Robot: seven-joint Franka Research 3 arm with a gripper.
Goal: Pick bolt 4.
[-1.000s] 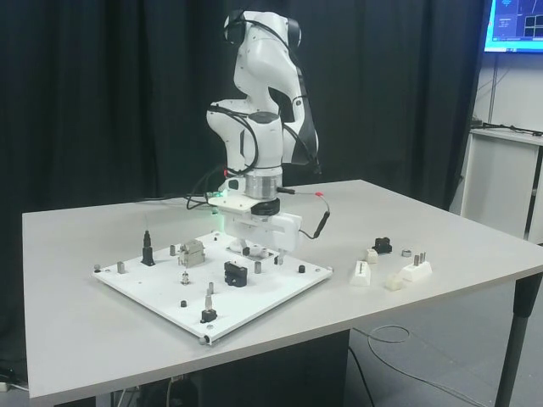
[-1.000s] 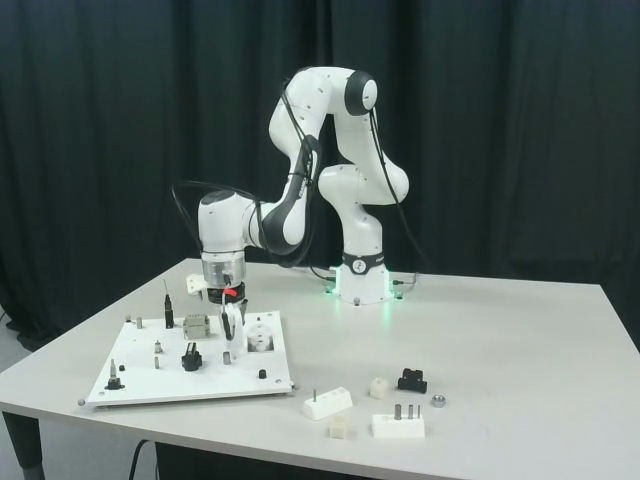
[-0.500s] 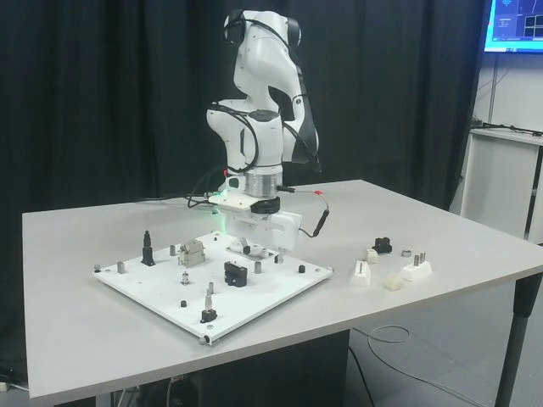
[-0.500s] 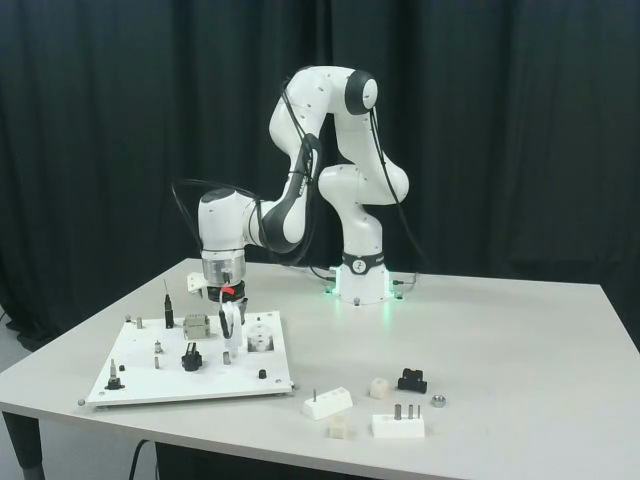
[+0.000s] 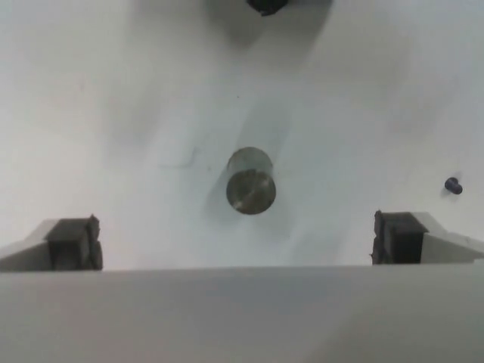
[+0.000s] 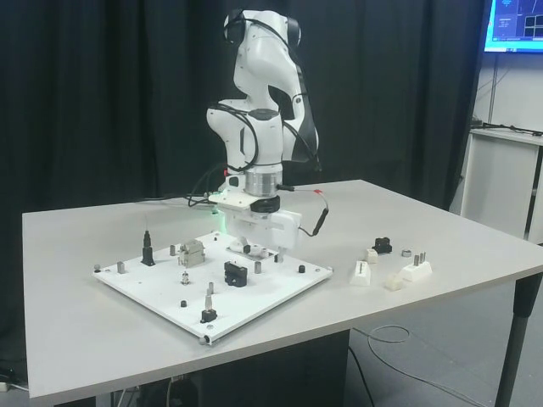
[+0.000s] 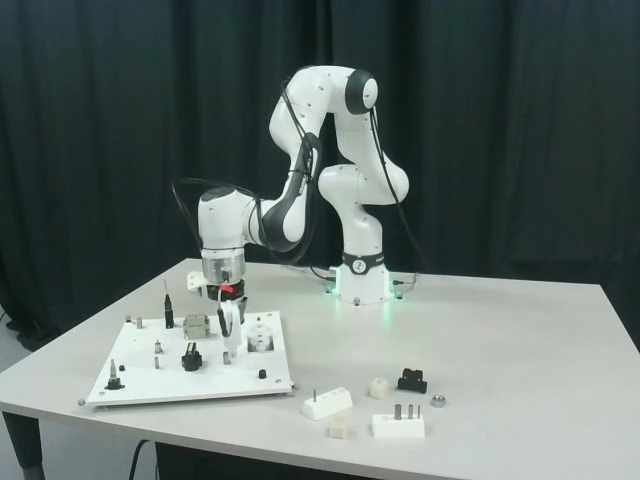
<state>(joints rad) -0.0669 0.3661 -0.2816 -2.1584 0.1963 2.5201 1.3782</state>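
Note:
A short grey bolt (image 5: pixel 251 185) stands upright on the white board (image 6: pixel 280 284), seen end-on in the wrist view. My gripper (image 5: pixel 234 240) hangs straight above it, open, with one black fingertip (image 5: pixel 72 242) on either side, far apart and not touching the bolt. In the first room view the gripper (image 6: pixel 261 249) sits low over the middle of the board, just above the bolt (image 6: pixel 257 263). The second room view shows the same gripper (image 7: pixel 229 333) over the bolt (image 7: pixel 228 357) near the board's (image 7: pixel 140 385) right half.
The board also carries a black part (image 6: pixel 235 274), a grey block (image 6: pixel 193 253), a tall black pin (image 6: pixel 147 246) and several small pegs. White blocks (image 6: pixel 417 270) and a black piece (image 6: pixel 383 245) lie on the grey table to the right. A small dark screw (image 5: pixel 453 185) sits near one finger.
The gripper has risen a little above the board while staying over the same bolt. The bolt and the other parts have not moved.

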